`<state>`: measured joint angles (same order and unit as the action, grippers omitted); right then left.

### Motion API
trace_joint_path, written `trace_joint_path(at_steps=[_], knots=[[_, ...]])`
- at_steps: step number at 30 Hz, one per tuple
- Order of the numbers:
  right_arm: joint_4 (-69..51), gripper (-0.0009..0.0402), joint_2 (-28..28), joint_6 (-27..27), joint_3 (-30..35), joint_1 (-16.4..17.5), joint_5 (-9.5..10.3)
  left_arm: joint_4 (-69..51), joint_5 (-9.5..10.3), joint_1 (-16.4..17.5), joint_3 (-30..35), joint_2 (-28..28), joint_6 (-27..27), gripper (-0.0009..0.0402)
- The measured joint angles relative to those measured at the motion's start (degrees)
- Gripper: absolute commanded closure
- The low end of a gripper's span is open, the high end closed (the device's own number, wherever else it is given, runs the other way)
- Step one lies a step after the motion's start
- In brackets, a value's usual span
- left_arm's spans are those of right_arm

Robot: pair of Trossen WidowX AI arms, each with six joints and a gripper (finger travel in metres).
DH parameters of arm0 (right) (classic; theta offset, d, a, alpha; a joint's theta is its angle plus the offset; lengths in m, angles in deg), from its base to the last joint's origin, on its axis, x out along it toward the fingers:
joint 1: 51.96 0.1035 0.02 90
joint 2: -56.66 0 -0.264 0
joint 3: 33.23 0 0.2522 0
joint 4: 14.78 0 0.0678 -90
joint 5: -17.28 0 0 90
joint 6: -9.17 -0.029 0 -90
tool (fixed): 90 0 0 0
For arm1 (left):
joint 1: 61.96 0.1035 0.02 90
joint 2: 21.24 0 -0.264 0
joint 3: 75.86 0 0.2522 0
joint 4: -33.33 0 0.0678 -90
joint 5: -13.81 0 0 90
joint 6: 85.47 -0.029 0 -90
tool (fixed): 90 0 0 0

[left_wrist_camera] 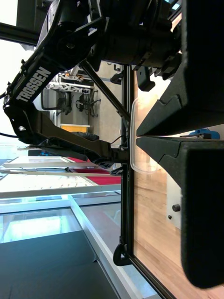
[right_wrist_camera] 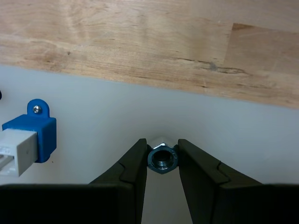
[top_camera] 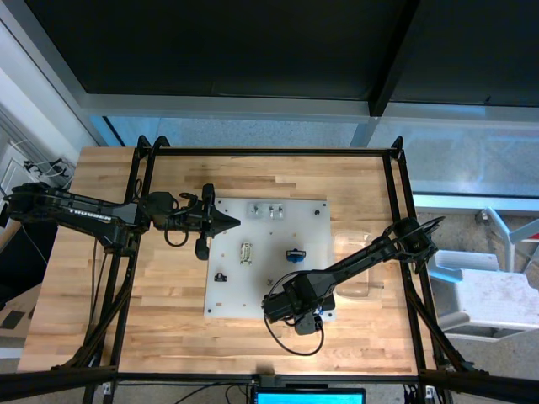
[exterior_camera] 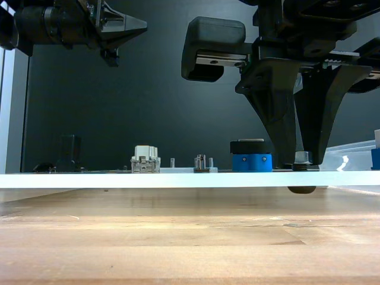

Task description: Pick the M12 fastener and fasten on the M12 threads

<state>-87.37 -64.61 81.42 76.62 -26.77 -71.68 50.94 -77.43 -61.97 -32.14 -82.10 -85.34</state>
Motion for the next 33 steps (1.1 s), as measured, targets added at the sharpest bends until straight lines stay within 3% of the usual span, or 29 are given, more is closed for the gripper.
trace_joint_path(at_steps=[5,9,33], knots=[[0.02,0.0334,-0.04,-0.26,-0.02,0.00,0.02,-0.02,0.00,0.00,0.00,0.00,0.00,0.0393],[0.15,0.0334,-0.07,-4.68,-0.02,0.00,0.02,-0.07,-0.02,0.00,0.00,0.00,-0.02,0.0393],[0.98,0.0334,-0.07,-62.71,-0.09,-0.22,0.02,-0.04,0.00,0.00,0.00,0.00,-0.02,0.0393]])
